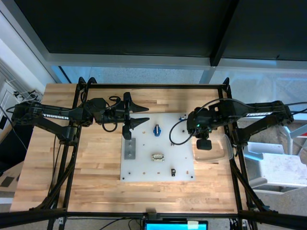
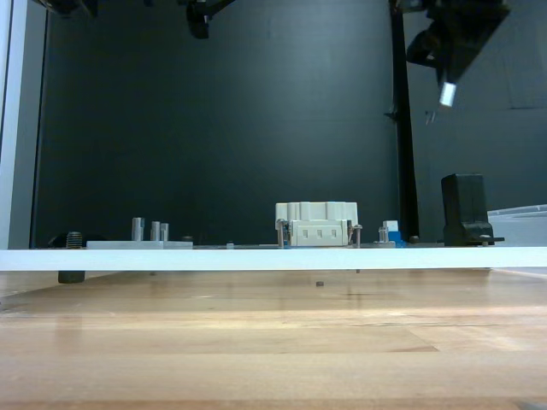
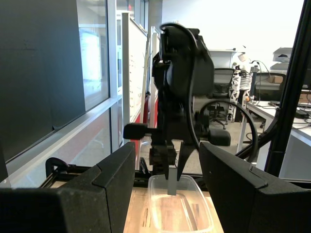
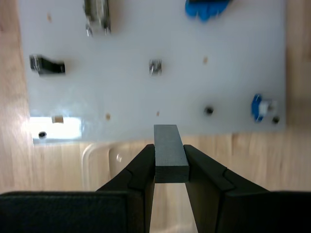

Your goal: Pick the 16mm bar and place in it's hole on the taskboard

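Right wrist view: right hand [image 4: 170,171] pinches the 16mm bar [image 4: 170,153], a grey square-section piece, fingers narrow and pressed on its two side faces, its end face sticking out past the fingertips. Beyond it lie the edge of the white taskboard [image 4: 146,97] and the rim of a clear tray [image 4: 97,160] on the wooden table [image 4: 252,160]. High view: the right hand hangs over the strip where the board's right edge meets the tray, well above both. Low view: the bar's pale end shows high in the air, pointing down and slightly tilted, clear of the board and of any seat. Left wrist view: the bar hangs downward from the right hand with the tray below it. Left hand [image 1: 142,114] sits over the board's far left corner, raised, its fingers spread wide and pointing toward the right arm. On the board: a grey block [image 1: 129,148] near the left edge with short metal pegs standing on it, a beige connector [image 1: 158,156] near the middle, a blue part [image 1: 157,130] further back. Which hole belongs to the bar, cannot tell.
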Motion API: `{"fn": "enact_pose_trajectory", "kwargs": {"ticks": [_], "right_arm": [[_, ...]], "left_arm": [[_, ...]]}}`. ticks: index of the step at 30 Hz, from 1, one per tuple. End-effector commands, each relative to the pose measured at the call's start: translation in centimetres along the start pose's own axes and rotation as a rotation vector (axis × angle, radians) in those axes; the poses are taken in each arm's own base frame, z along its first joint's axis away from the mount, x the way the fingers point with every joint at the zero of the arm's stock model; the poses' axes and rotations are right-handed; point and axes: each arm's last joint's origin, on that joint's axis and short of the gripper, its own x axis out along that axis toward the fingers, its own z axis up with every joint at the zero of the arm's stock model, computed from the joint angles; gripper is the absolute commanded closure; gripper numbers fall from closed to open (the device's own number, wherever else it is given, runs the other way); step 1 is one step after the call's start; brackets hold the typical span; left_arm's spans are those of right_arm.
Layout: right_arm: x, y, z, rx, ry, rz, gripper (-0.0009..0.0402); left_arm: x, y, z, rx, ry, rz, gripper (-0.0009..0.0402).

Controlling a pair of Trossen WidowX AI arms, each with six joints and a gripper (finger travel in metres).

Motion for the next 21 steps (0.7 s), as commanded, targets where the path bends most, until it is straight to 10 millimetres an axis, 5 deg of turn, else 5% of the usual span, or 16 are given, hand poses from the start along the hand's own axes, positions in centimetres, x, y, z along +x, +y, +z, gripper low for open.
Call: {"fn": "enact_pose_trajectory", "kwargs": {"ticks": [1, 21], "right_arm": [[0.8, 1.3, 0.3, 0.005, 0.034, 0.008, 0.0384], [6.4, 9.9, 1.5, 0.01, 0.256, 0.028, 0.0384]], "left_arm": [[0.0, 0.0, 0.0, 0.0, 0.001, 0.0, 0.0214], [0.0, 0.0, 0.0, 0.0, 0.002, 0.0, 0.0215]]}}
